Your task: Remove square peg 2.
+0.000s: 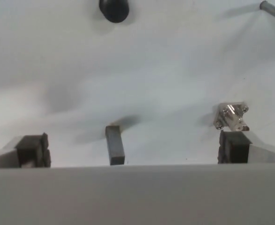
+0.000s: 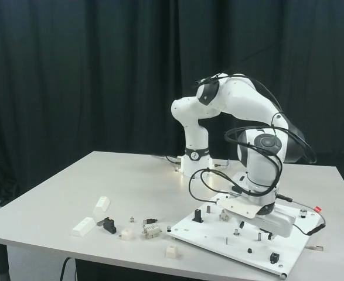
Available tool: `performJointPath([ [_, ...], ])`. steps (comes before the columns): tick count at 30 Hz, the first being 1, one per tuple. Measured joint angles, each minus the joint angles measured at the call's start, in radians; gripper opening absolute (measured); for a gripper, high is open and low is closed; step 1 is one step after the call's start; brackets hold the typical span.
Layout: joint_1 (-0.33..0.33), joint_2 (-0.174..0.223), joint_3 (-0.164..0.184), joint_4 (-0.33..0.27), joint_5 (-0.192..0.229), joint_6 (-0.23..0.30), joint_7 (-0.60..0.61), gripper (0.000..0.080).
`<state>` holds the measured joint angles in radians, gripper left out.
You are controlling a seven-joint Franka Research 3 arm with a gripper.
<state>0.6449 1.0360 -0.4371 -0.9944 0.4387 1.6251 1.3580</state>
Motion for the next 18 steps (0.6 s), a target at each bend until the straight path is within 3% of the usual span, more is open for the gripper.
performJointPath([
  [8, 0.000, -0.024, 0.011, -0.054, 0.034, 0.035, -0.014, 0.0800],
  [18, 0.001, -0.063, 0.051, -0.143, 0.036, 0.108, -0.014, 0.0800],
])
